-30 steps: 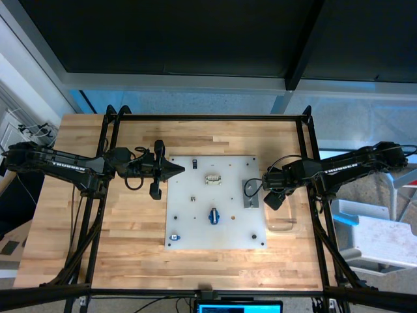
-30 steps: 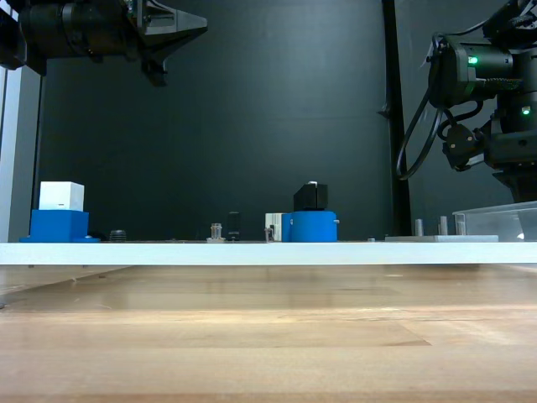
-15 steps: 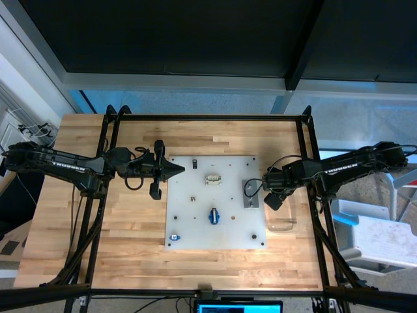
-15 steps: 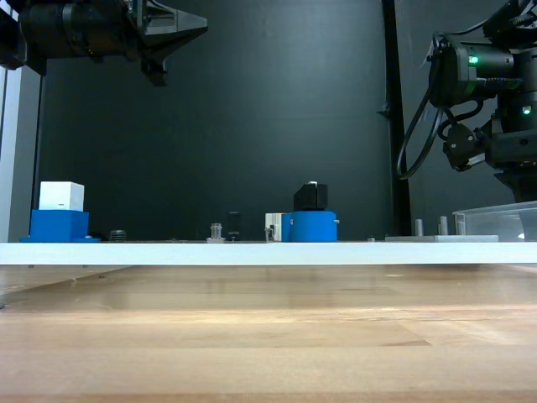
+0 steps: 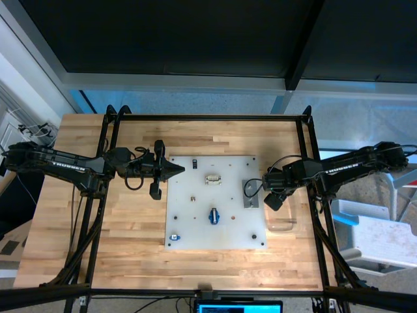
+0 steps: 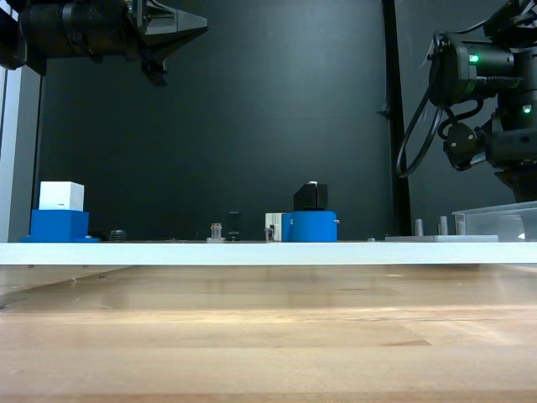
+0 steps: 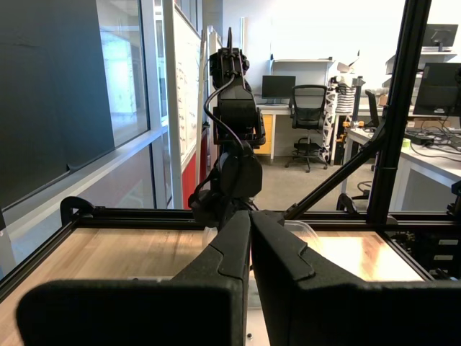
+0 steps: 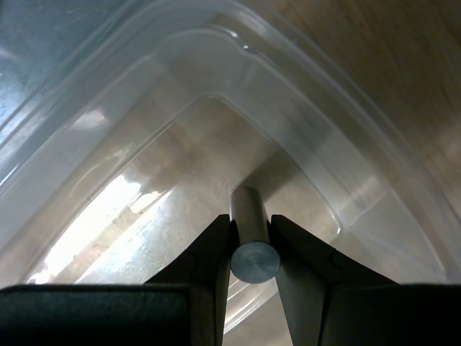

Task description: Pick the 16mm cylinder and place it in the taskboard

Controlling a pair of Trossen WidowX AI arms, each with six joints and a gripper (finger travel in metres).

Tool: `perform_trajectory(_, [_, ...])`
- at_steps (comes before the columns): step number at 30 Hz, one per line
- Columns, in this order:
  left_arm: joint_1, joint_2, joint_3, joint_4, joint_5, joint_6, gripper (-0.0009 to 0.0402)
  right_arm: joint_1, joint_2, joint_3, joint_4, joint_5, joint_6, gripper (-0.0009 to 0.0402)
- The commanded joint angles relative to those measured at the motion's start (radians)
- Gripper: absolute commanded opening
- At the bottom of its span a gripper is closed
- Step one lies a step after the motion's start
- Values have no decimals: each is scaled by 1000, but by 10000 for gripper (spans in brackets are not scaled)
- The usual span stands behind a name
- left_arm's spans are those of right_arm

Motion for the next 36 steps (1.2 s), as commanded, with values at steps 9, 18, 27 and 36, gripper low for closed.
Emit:
perform_trajectory(9, [0,0,0,0,0,0,0,1,-31,99,-125,4,-10,32])
perform_trajectory(18, [0,0,0,0,0,0,0,1,-37,178,-213,6,-34,32])
perform_trajectory(27, [0,0,0,0,0,0,0,4,-40,276,-309,7,-55,32])
perform_trajectory(36, [0,0,0,0,0,0,0,7,-40,385,-410,8,-68,32])
